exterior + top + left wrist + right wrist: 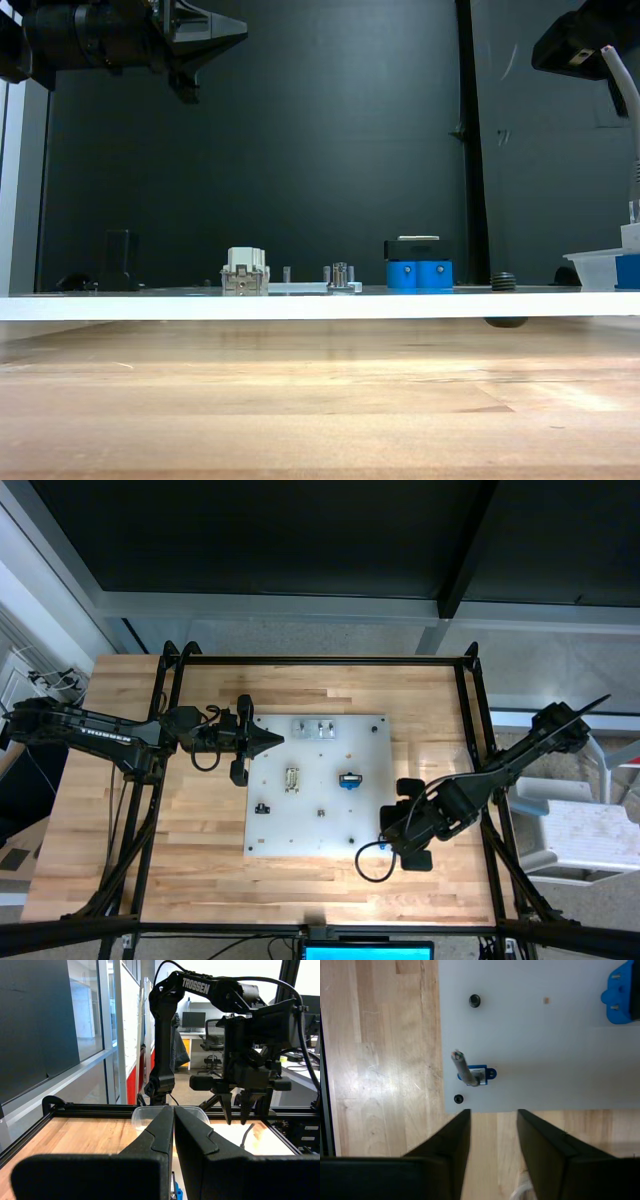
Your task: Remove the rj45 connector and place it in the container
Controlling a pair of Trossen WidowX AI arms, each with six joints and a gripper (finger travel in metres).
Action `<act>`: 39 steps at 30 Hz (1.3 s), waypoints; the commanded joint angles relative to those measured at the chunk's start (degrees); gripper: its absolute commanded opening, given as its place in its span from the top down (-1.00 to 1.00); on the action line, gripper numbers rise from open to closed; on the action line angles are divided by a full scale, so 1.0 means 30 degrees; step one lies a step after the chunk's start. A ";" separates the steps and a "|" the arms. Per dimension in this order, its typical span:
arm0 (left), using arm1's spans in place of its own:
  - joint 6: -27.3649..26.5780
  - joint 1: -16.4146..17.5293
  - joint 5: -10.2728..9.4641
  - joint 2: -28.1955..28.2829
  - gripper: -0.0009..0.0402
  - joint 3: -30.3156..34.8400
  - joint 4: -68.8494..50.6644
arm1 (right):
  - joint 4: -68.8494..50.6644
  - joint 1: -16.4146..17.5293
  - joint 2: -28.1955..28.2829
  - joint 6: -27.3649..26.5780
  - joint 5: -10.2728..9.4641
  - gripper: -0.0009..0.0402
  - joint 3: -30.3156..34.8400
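Right gripper (492,1112), jaws open, aims at rj45 connector (476,1076) for extraction; left gripper (272,740), jaws closed, idles beside board (300,825).

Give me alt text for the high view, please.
A white task board lies on a wooden table. The left gripper, shut, hovers at the board's far left corner; the right gripper, open, hangs beside its near right corner.

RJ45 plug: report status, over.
Left end effector shut, raised over board's left edge. Right end effector open, above board's near right corner. Plug seated in blue mount; nothing in the way.
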 commanded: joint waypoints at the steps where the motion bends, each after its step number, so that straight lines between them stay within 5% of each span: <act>1: 0.0000 0.0007 0.0000 0.0000 0.95 0.0007 0.0000 | 0.0073 0.0029 0.0306 -0.0022 -0.0007 0.13 0.0138; 8: 0.0000 0.0007 0.0000 0.0007 0.95 0.0007 0.0000 | 0.0357 0.0051 0.1115 -0.0095 0.0007 0.00 0.0423; 39: 0.0000 0.0000 0.0000 0.0007 0.95 0.0007 0.0000 | 0.2208 -0.0692 0.3351 -0.2550 -0.0291 0.00 -0.0306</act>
